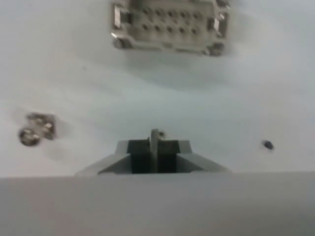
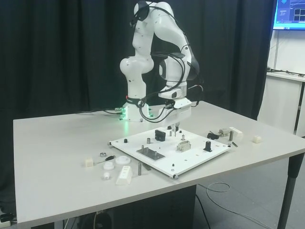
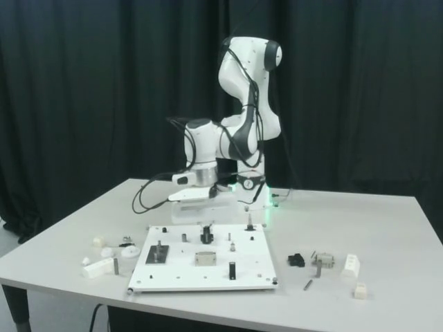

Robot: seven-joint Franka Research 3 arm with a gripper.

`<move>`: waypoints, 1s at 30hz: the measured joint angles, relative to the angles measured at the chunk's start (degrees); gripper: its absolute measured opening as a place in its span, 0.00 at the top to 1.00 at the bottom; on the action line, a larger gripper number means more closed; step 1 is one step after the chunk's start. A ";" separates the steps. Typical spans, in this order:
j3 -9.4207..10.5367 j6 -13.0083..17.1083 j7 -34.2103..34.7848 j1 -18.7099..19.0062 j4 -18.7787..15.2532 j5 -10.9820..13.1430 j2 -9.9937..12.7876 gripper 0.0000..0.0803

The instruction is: Place square peg 1.

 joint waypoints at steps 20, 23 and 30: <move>6.93 0.23 12.54 6.10 1.38 3.83 -1.22 0.97; 8.08 1.03 15.71 7.48 1.88 3.83 -0.94 0.97; 9.75 3.22 20.46 10.24 3.17 3.82 0.84 0.97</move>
